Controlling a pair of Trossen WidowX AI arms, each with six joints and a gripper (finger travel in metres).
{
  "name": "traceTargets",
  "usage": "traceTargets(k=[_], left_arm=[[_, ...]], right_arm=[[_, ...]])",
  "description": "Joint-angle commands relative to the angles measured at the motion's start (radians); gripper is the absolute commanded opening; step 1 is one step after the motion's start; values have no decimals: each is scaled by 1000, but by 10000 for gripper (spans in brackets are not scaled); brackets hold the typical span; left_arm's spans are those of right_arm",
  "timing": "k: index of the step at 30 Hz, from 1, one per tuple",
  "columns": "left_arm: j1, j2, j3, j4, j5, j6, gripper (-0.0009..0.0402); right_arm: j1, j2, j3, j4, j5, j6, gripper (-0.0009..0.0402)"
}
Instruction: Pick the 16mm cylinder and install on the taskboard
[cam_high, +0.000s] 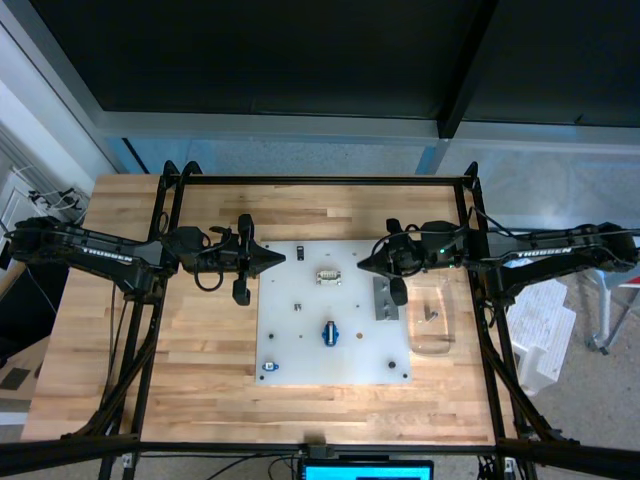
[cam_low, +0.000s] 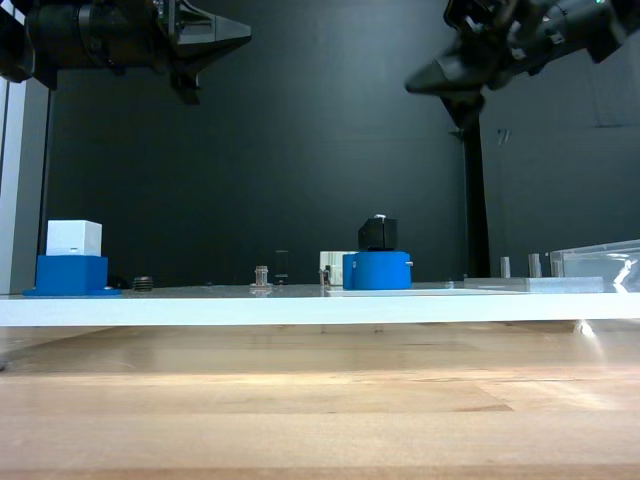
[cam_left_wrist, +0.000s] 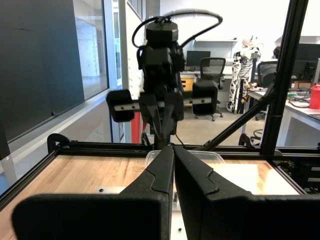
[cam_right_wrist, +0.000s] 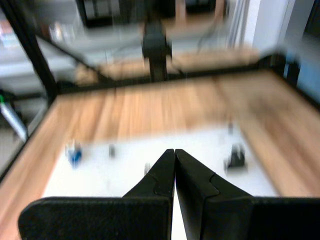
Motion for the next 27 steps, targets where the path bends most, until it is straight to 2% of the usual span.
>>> traceTargets(k=[1,12,20,23,27], left_arm=[[0,0,0,0,0,0,0],[0,0,0,0,0,0,0],[0,0,0,0,0,0,0],[0,0,0,0,0,0,0],[0,0,0,0,0,0,0]], right_arm=[[29,3,66,-215,1,-7,0],[139,3,223,-801,2,13,0],[204,3,224,-1011,3,58,2],[227,3,205,-1044,31,76,16],[278,3,177,-1061,56,92,66]])
